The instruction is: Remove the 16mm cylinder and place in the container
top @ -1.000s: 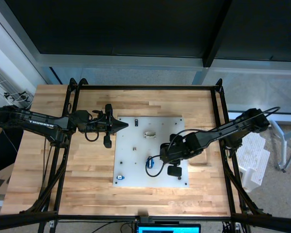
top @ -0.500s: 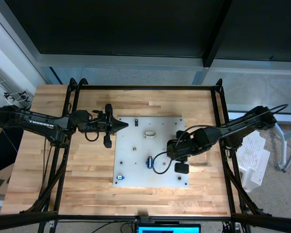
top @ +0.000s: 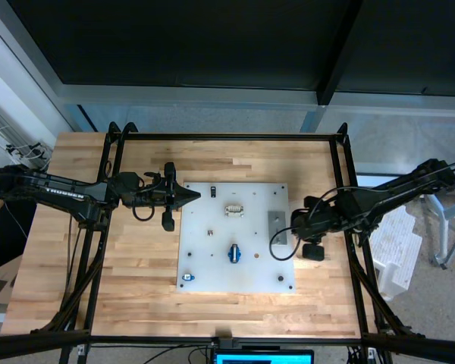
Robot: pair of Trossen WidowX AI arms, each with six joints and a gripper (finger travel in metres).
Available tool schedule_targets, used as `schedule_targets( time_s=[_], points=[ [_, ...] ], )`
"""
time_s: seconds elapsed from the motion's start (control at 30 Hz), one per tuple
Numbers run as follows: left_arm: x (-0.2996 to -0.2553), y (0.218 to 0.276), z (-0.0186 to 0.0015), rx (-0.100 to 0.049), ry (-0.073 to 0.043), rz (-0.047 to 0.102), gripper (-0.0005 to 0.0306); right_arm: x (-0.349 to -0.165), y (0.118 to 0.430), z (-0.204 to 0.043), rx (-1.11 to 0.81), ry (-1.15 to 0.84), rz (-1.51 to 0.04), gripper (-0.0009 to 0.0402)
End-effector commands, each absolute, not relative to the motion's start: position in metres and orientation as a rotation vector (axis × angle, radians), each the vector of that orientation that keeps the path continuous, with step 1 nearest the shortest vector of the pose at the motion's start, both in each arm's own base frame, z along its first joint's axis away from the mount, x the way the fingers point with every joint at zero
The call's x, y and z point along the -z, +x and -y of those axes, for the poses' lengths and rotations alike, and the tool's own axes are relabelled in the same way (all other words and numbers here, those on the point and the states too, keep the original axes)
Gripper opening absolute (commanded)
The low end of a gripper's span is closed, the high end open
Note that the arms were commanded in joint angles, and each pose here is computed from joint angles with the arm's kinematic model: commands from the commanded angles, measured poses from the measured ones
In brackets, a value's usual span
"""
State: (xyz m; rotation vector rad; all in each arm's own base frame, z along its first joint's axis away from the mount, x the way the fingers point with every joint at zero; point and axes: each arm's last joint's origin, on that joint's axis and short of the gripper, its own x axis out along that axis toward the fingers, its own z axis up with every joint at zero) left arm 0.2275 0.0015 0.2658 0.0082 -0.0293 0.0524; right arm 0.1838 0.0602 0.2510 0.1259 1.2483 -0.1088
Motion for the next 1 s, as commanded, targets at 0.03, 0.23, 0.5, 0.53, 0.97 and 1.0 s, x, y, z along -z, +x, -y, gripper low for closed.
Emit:
schedule_targets(
  time_s=[0.03,0.23,0.5,0.53,0.97,1.0],
  points=[
    [-0.2658,0.2275,-0.0015,-0.052,0.008,0.029,0.0000,-0.242,0.170,-0.055,0.127,0.138,-1.263,0.0034],
    [-0.2658,0.2275,-0.0016,-0.053,0.008,0.029,0.0000,-0.228,0.156,-0.051,0.165,0.167,-1.287,0.0035],
    [-0.2658,0.2275,-0.0016,-0.053,0.008,0.029,0.0000,-0.223,0.156,-0.050,0.203,0.166,-1.290,0.0102],
    [-0.2658,0.2275,-0.0015,-0.052,0.008,0.029,0.0000,-0.223,0.156,-0.050,0.205,0.168,-1.289,0.0114],
    [-0.2658,0.2276,-0.0016,-0.053,0.008,0.029,0.0000,-0.229,0.159,-0.049,0.239,0.148,-1.238,0.0199],
    [-0.2658,0.2275,-0.0016,-0.053,0.008,0.029,0.0000,-0.230,0.160,-0.048,0.234,0.141,-1.226,0.0199]
  ],
)
